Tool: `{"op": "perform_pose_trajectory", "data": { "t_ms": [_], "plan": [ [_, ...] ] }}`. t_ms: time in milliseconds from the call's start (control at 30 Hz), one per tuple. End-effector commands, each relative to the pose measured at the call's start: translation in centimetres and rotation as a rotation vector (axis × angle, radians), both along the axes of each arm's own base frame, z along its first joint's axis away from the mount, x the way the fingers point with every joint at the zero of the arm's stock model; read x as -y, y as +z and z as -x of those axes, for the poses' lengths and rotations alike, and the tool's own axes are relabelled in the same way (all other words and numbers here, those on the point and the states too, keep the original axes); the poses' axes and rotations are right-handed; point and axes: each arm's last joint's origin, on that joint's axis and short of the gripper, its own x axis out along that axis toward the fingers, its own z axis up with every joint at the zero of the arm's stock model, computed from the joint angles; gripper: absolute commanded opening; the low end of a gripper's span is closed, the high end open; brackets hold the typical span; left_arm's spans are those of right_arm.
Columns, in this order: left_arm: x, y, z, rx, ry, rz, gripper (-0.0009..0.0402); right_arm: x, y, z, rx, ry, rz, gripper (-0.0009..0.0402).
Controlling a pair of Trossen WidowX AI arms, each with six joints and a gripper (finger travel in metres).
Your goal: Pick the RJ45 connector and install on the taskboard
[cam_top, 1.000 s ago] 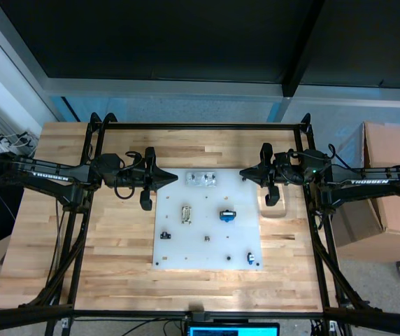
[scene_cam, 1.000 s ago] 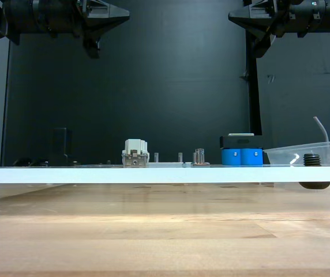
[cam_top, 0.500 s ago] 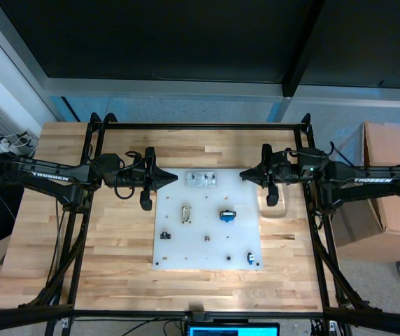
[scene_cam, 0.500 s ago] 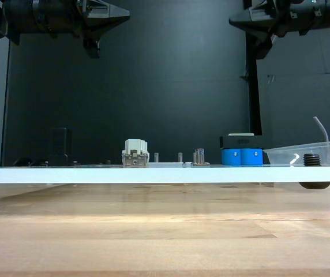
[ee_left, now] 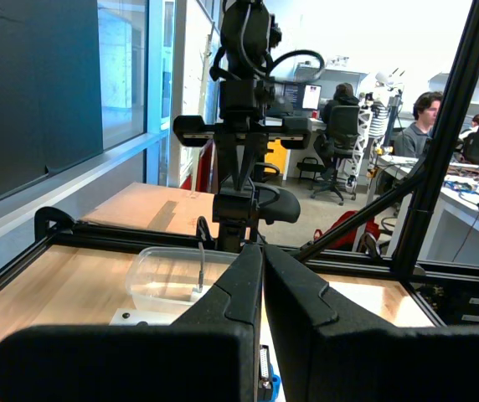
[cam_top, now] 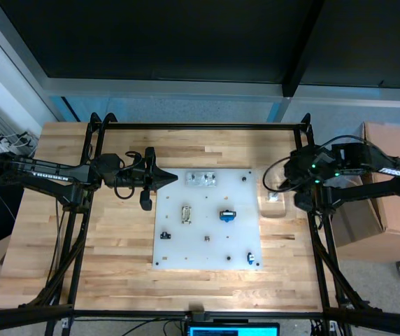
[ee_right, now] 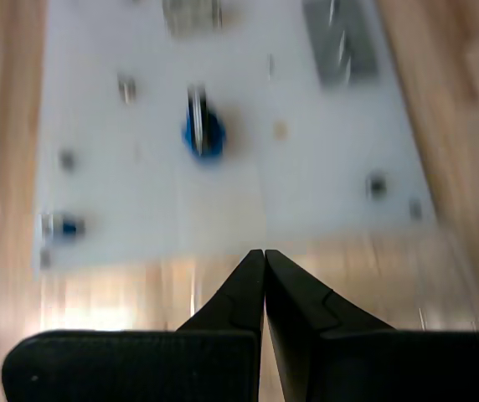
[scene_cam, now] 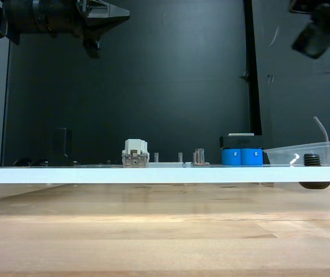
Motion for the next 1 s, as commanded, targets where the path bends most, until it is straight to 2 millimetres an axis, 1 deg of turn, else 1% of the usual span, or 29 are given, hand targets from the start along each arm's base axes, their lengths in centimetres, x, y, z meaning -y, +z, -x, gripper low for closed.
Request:
{"op": "perform_pose_trajectory", "data": {
  "t_ms": [33, 133, 267, 367, 467, 667, 867, 1000],
  "plan": [
    [0.0, 0.0, 0.0, 0.001, 0.000, 0.000, 0.0001, 0.0, 0.1, 1.2, -0.110, -0.002, 0.022, 0.0000],
    [0.0, 0.0, 0.0, 0.001, 0.000, 0.000, 0.0001, 0.0, -0.1, 1.8, -0.185, -0.011, 0.048, 0.0000],
    [0.0, 0.0, 0.0, 0.001, 0.000, 0.000, 0.0001, 0.1, -0.4, 1.9, -0.250, 0.004, 0.079, 0.0004],
    [0.0, 0.0, 0.0, 0.001, 0.000, 0.000, 0.0001, 0.2, -0.7, 1.3, -0.285, 0.023, 0.111, 0.0016],
    [0.0, 0.0, 0.0, 0.001, 0.000, 0.000, 0.0001, 0.3, -1.2, 0.1, -0.332, 0.059, 0.124, 0.0033],
    [0.0, 0.0, 0.0, 0.001, 0.000, 0.000, 0.0001, 0.6, -2.9, -2.2, -0.426, 0.104, 0.126, 0.0066],
    [0.0, 0.0, 0.0, 0.001, 0.000, 0.000, 0.0001, 0.7, -4.7, -2.3, -0.446, 0.083, 0.135, 0.0102],
    [0.0, 0.0, 0.0, 0.001, 0.000, 0.000, 0.0001, 0.8, -6.0, -2.7, -0.439, 0.102, 0.144, 0.0129]
  ]
}}
